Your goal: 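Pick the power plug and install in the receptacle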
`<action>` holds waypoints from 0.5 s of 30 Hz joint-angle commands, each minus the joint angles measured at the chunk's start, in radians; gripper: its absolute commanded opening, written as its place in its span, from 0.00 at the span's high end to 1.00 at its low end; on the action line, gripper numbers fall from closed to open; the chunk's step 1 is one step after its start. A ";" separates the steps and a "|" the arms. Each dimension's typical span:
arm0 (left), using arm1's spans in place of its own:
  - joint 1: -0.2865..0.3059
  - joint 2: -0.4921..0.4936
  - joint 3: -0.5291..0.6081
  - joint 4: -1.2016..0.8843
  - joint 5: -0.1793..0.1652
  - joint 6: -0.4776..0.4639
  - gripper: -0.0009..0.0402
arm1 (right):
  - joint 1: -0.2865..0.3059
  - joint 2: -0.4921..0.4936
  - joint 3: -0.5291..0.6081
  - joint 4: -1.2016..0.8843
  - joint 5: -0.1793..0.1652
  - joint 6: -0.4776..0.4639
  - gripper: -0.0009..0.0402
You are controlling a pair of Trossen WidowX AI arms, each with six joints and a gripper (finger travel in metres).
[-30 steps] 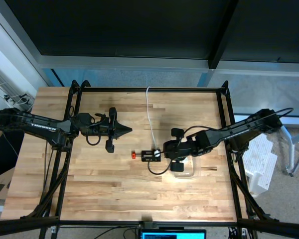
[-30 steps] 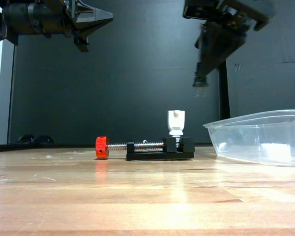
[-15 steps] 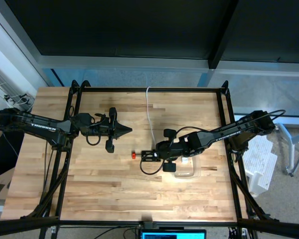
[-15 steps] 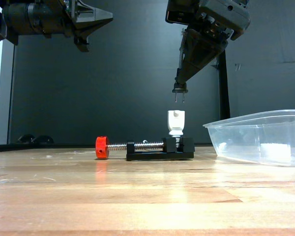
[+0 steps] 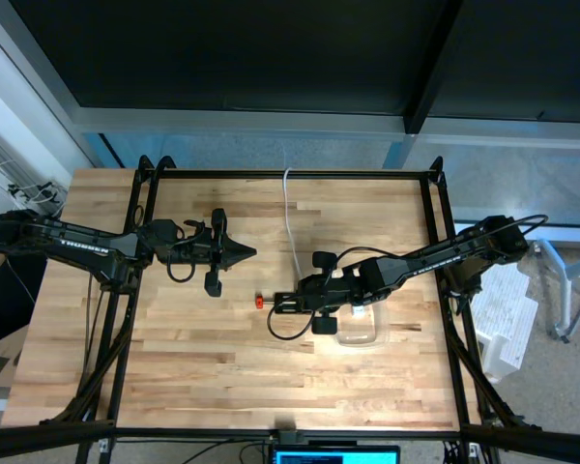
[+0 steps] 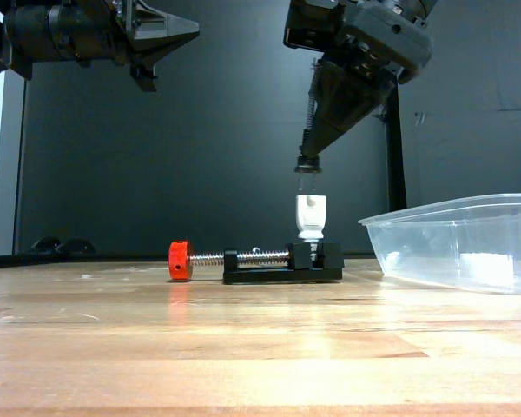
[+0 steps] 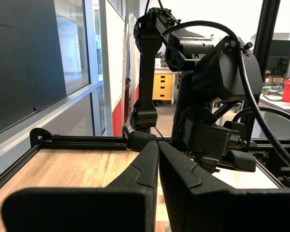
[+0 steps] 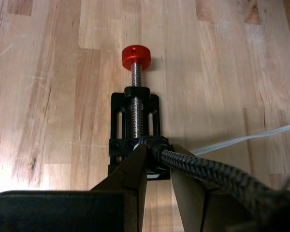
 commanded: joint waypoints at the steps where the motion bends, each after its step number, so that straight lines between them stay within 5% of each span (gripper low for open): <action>1: 0.000 0.000 0.000 0.000 0.000 0.000 0.98 | 0.000 0.000 -0.002 -0.007 -0.001 0.000 0.98; 15: 0.000 0.000 0.000 0.000 0.000 0.000 0.98 | 0.000 0.000 -0.020 -0.005 -0.008 0.000 0.98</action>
